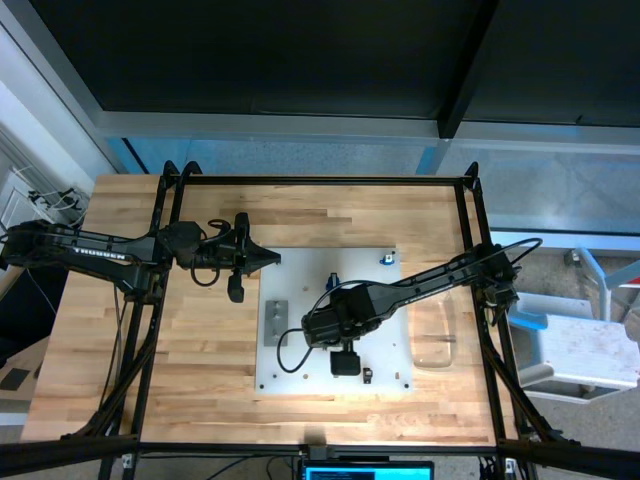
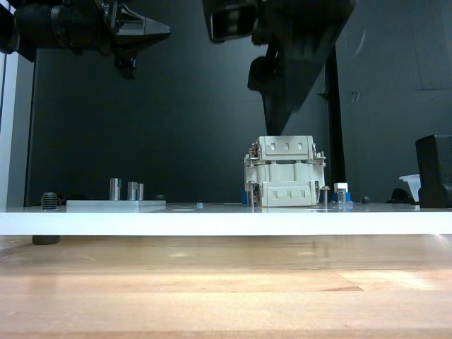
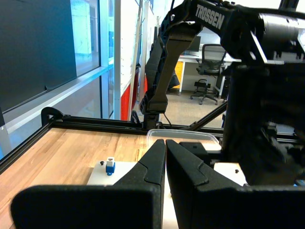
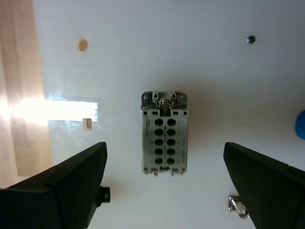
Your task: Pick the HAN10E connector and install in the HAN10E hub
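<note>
1. A pale butcher-block table (image 1: 200,380) carries everything
2. A white task board (image 1: 300,375) lies flat on its middle
3. A clear plastic tray (image 1: 437,340) sits on the wood just beside the board's right edge
4. A black frame (image 1: 320,181) runs along the table's edges
5. The left gripper (image 1: 272,258), fingers together, hangs over the board's left edge; the right gripper (image 4: 164,145), fingers spread, hangs over the board

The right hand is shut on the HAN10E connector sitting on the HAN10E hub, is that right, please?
Not quite: the right wrist view shows the right hand open, clear of the HAN10E connector, which sits on the HAN10E hub. The left hand is shut, raised near the board's far-left corner.
</note>
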